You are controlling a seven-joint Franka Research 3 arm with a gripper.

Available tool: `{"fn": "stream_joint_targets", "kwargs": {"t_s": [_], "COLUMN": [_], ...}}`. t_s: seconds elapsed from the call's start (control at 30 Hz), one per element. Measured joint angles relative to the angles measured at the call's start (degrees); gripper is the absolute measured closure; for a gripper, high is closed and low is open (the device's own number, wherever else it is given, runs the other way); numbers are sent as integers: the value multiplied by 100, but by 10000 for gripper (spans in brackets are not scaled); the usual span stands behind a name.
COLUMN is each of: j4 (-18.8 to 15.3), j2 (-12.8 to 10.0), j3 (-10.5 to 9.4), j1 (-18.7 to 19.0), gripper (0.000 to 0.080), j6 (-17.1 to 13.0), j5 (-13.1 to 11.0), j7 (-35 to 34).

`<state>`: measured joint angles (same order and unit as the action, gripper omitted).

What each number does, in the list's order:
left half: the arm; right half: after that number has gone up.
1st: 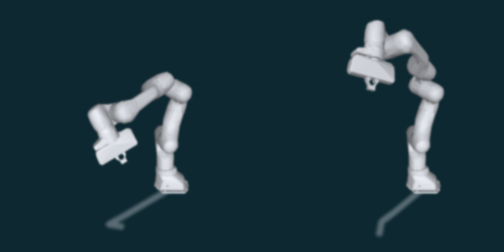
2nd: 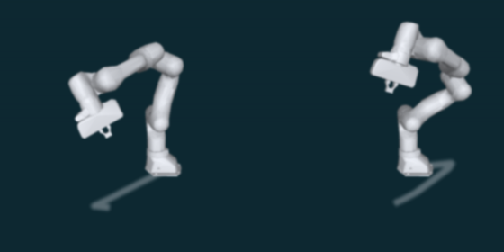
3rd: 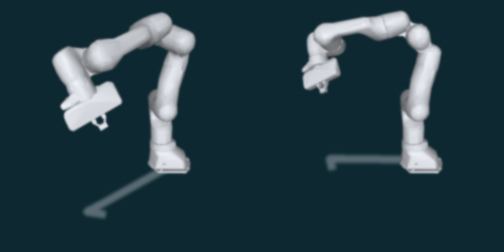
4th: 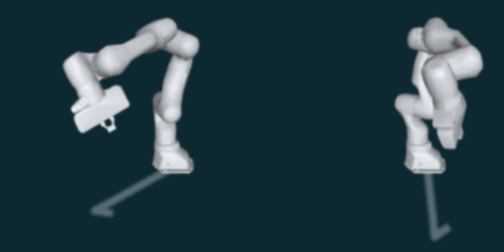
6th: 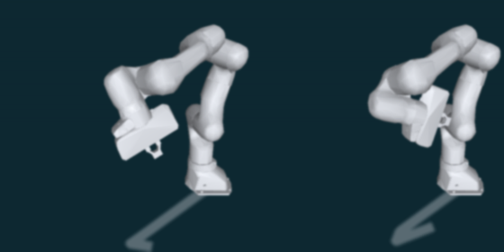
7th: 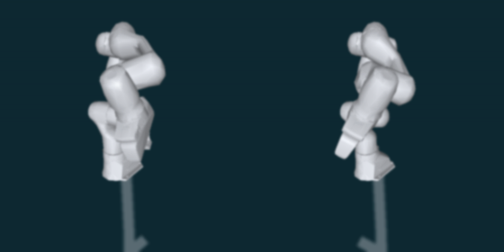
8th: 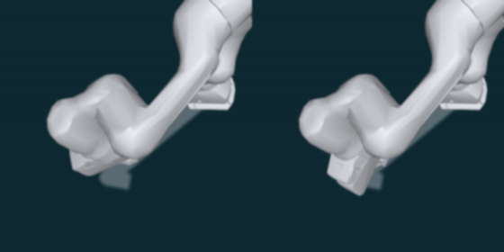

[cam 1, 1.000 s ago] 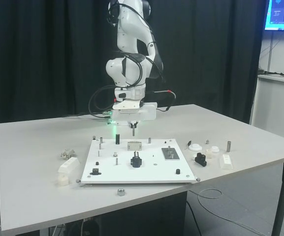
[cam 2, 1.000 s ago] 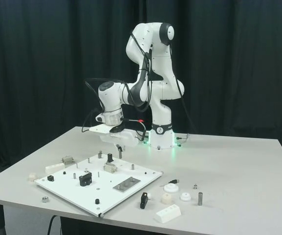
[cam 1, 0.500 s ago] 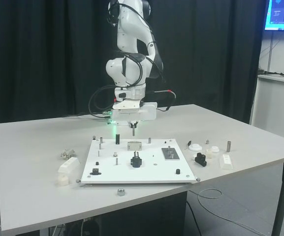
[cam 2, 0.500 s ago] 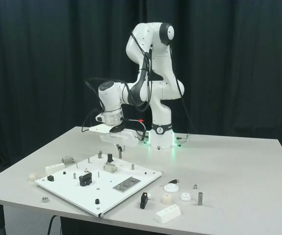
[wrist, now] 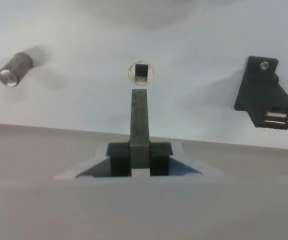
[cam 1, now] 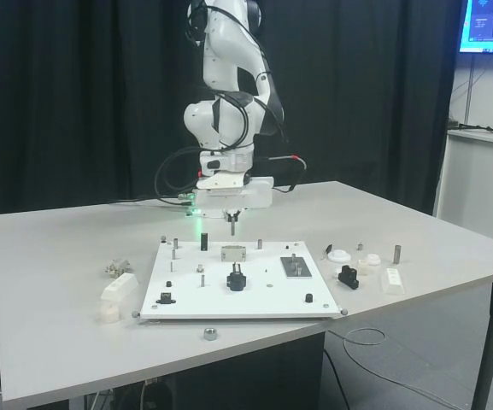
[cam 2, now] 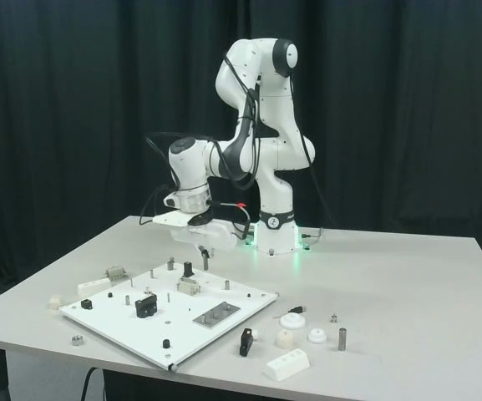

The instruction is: Place square peg 3.

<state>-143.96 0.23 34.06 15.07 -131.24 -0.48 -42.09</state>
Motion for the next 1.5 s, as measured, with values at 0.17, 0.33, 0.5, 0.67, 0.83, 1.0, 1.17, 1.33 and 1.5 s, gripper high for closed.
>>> {"fn": "stream_joint_targets", "kwargs": {"t_s": [0.17,0.33,0.5,0.67,0.83,1.0,1.17,1.33,1.5], "j4": [0,0,2,9,42,85,96,96,99], "j2": [54,146,290,453,588,660,656,606,469], "j3": [0,-29,-111,-255,-450,-712,-1012,-1325,-1632], "j1": [43,116,227,358,505,656,790,937,1106], "gripper": [728,728,728,728,728,728,728,728,728], "j6": [0,0,0,0,-6,-71,-194,-327,-534], "j5": [0,-1,-8,-14,-16,-16,-16,-16,-16], "j7": [0,-53,-132,-248,-404,-603,-677,-677,-677]}}
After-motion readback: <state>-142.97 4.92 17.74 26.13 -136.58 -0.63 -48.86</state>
